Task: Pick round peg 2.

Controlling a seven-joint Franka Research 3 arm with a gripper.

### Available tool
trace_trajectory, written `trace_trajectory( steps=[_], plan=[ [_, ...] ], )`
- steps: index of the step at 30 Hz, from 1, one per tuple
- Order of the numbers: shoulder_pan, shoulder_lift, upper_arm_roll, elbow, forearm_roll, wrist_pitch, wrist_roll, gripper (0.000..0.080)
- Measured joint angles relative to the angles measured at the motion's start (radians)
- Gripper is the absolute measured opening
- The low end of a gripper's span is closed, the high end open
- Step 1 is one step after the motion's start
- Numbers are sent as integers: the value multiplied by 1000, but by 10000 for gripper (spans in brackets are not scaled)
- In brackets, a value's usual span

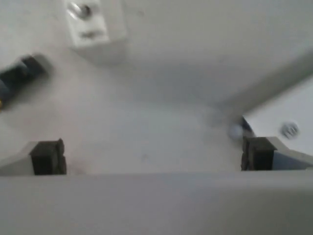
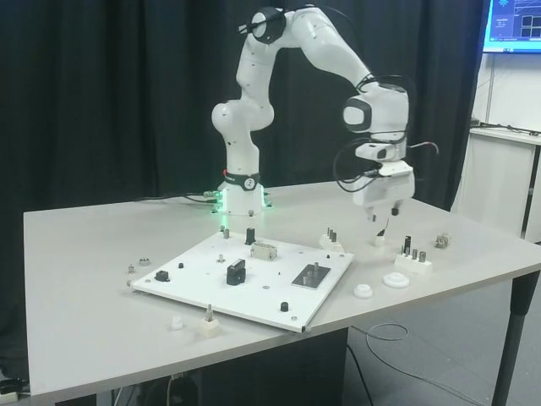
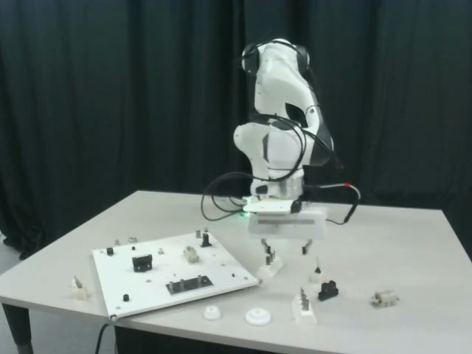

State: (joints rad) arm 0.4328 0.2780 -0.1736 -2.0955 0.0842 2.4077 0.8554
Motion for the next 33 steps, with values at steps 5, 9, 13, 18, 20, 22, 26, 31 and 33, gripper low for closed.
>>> trace_trajectory(
  steps=[5,9,13,18,20,22,26,31,33],
  plan=[
    [0,57,18,70,10,-2,11,800],
    [1,98,29,117,13,-5,11,800],
    [1,136,36,157,14,-9,12,800],
    [2,179,40,200,16,-21,26,800],
    [2,195,41,216,16,-26,27,800],
    [2,210,42,230,16,-35,27,800],
    [2,237,42,258,16,-53,27,800],
    [2,267,41,285,16,-63,27,800],
    [2,278,41,293,16,-64,27,800]
  ],
)
